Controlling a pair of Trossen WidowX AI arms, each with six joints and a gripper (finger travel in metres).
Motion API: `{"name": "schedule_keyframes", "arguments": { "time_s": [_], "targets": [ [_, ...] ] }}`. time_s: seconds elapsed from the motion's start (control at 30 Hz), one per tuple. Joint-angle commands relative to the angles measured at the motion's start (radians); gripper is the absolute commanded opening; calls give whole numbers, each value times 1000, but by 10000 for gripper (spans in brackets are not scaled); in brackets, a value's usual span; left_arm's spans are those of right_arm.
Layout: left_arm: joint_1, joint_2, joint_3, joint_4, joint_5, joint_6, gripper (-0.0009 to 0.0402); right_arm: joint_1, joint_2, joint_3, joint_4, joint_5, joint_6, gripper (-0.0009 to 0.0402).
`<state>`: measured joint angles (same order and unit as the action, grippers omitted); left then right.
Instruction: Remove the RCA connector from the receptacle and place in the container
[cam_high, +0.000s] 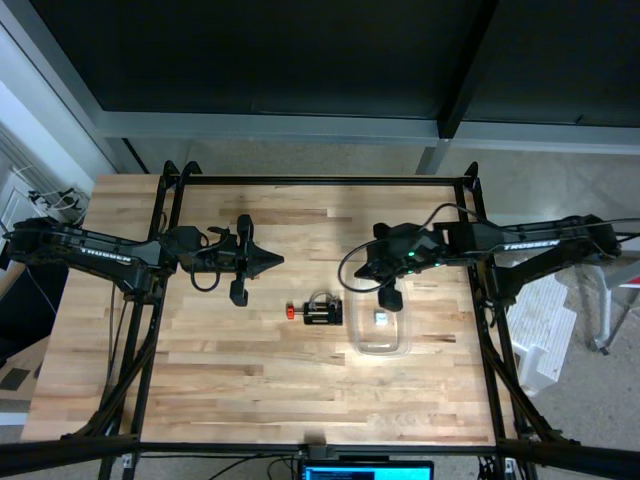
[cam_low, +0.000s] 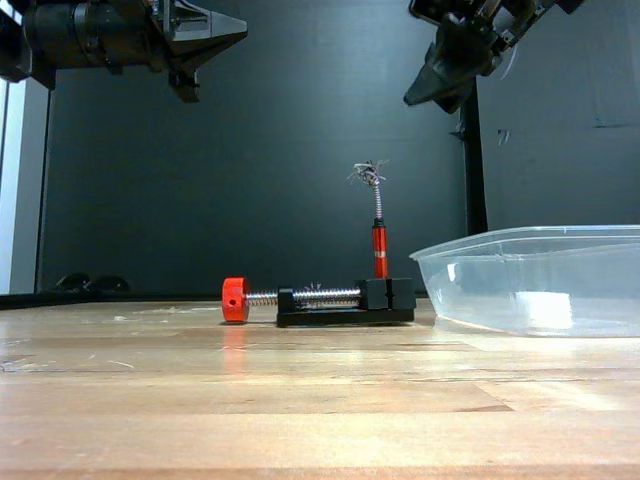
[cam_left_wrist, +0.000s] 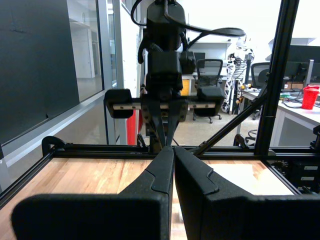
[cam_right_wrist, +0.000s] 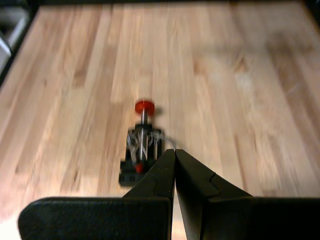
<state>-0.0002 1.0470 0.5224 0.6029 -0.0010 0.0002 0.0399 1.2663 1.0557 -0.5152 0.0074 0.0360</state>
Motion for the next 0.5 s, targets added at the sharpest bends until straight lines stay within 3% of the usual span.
{"name": "schedule_keyframes", "arguments": {
  "time_s": [0.03, 0.1, 0.3, 0.5],
  "targets": [
    [0, 0, 0, 0, 0, 0, 0, 19, 59, 48, -68, 1, -1, 0],
    [0, 0, 0, 0, 0, 0, 0, 35, 96, 75, -100, 7, -1, 0],
    [0, 0, 0, 0, 0, 0, 0, 74, 204, 173, -251, 105, 6, 26],
    [0, 0, 0, 0, 0, 0, 0, 83, 303, 262, -325, 110, 31, 87]
  ]
}}
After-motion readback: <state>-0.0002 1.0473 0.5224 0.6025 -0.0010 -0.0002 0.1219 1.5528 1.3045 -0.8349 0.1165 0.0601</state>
